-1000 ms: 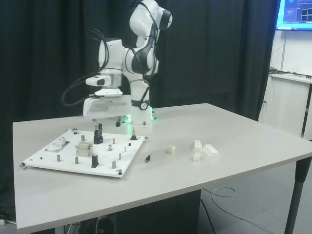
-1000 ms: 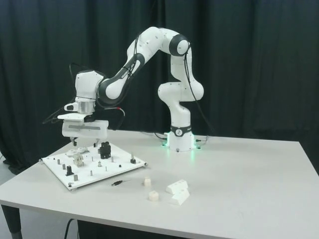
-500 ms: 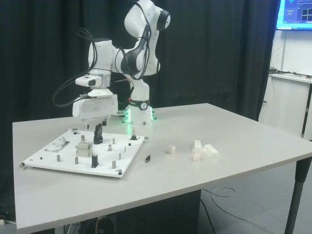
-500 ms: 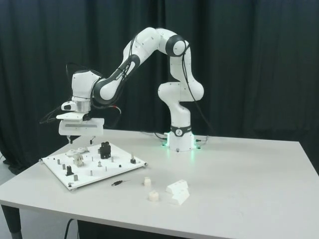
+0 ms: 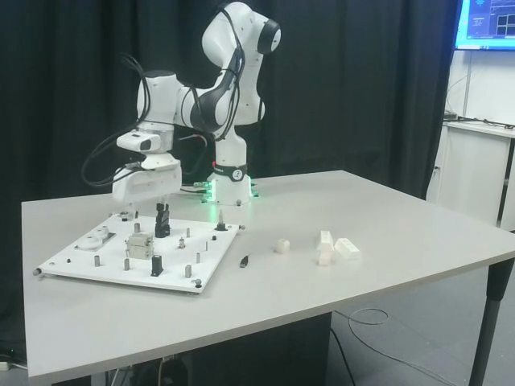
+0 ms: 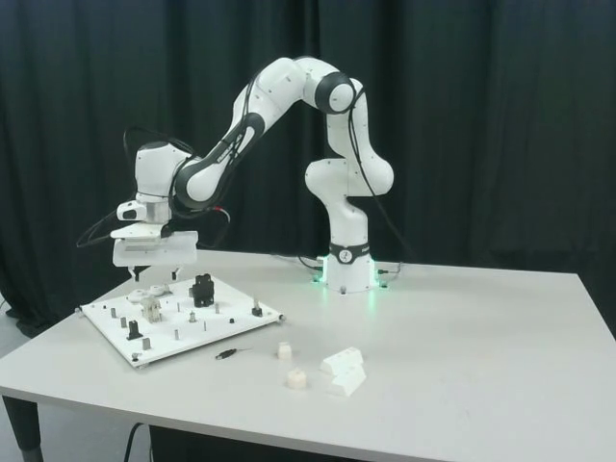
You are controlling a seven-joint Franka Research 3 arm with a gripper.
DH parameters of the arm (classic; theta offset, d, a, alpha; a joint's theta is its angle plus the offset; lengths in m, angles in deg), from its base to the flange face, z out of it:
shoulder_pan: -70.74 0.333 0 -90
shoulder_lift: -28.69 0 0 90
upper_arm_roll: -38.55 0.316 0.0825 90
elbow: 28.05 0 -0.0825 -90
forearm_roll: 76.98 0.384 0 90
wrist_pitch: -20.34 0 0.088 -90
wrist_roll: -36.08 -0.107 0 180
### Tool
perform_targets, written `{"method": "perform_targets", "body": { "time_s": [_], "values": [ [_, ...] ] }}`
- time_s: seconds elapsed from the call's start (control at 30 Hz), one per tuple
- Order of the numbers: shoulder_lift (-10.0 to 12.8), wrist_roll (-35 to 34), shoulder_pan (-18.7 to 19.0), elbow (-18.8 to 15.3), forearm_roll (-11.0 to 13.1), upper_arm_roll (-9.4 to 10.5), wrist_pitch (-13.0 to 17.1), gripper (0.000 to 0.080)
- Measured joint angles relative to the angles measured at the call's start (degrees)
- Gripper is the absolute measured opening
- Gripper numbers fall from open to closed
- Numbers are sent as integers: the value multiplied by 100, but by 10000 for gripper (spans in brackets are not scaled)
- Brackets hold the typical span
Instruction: Remove waterproof.
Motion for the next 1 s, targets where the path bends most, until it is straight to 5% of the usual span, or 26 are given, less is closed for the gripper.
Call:
{"method": "perform_targets", "body": {
  "time_s": [0.47,1.0],
  "values": [
    [255,1189,-149,0,-4,68,327,800],
    [355,1699,-571,-1,-4,497,777,800]
  ]
}}
